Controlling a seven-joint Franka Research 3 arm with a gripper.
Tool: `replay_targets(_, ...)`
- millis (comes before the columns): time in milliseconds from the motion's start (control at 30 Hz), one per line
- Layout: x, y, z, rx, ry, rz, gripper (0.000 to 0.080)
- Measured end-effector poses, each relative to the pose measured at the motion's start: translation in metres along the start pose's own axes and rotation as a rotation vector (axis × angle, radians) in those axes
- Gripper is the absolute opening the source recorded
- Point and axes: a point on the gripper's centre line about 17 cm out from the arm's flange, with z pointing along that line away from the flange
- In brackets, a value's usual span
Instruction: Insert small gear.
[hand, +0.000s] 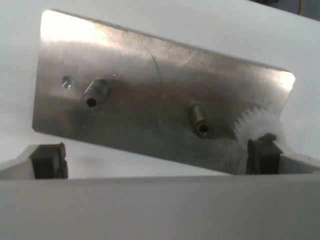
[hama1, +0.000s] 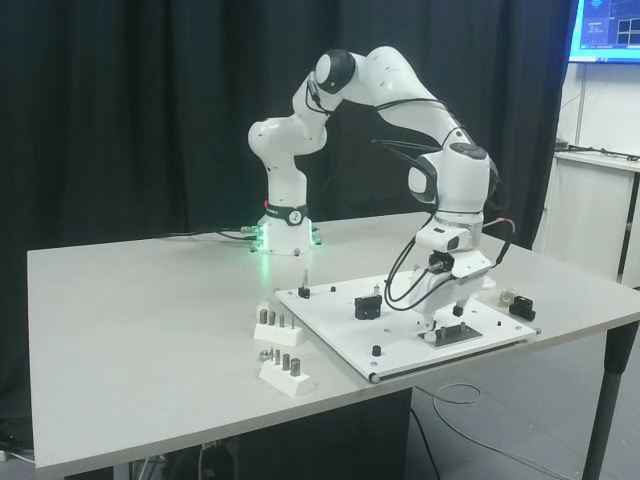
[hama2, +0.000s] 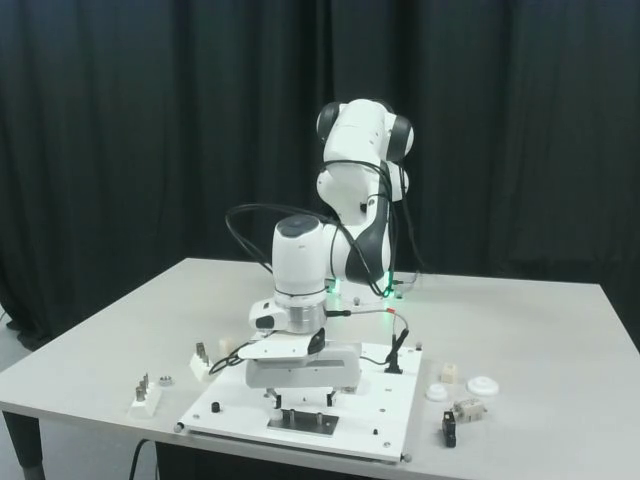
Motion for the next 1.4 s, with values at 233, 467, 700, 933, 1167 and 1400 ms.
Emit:
replay_targets(233,0.002,-0.002,-0.001,0.005,0.004,0.000,0.0800)
replay_targets(467,0.002,-0.003,-0.003,0.008,0.006,0.002,0.0800)
replay_targets(700,0.000,0.000,-0.013,0.014,0.002,0.008,0.0800)
replay_targets(933,-0.002,0.002,-0.022,0.018,-0.001,0.012,0.0800)
replay_targets(1167,-0.002,0.004,-0.028,0.019,0.003,0.015,0.0800)
replay_targets(1400,-0.002,0.006,-0.030,0.018,0.005,0.017,0.0800)
